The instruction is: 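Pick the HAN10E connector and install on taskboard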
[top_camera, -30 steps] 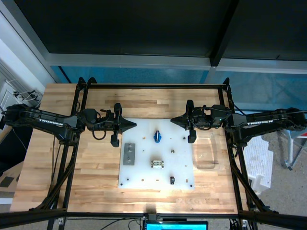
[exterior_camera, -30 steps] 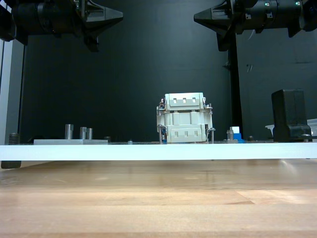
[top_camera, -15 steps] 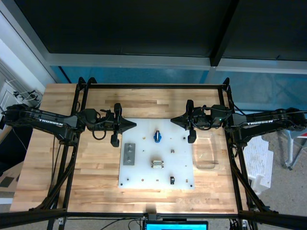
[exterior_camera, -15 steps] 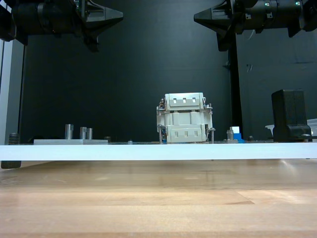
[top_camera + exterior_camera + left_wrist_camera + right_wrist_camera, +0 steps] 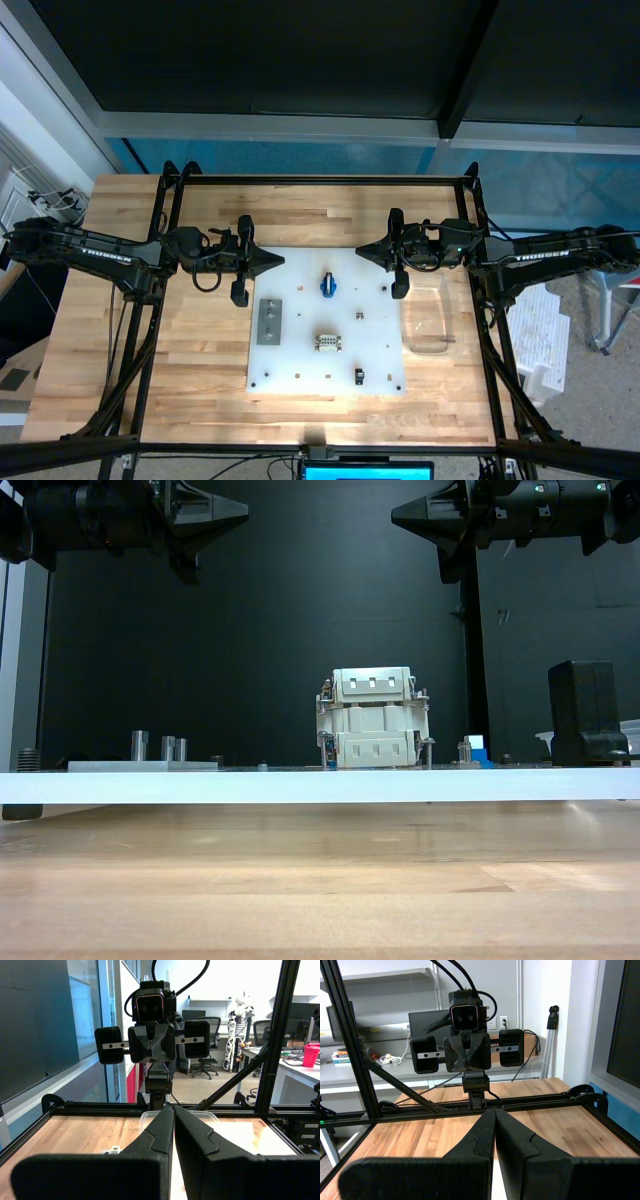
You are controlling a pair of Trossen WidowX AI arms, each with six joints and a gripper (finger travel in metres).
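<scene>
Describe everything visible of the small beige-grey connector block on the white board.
The beige-grey plastic-looking connector block stands upright as two stacked tiers, each with three square slots, silvery metal at both ends. It rests near the middle of the white plate. Nothing grips it: the left gripper and right gripper hang shut, high above.

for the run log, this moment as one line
left gripper shut, high over taskboard, left side | right gripper shut, high over its right side | HAN10E connector standing on taskboard, ungripped

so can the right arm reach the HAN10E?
Probably yes: the HAN10E connector stands clear on the taskboard, nothing above it. Right gripper, shut, hangs over the board's far right; left gripper, shut, far left.
</scene>
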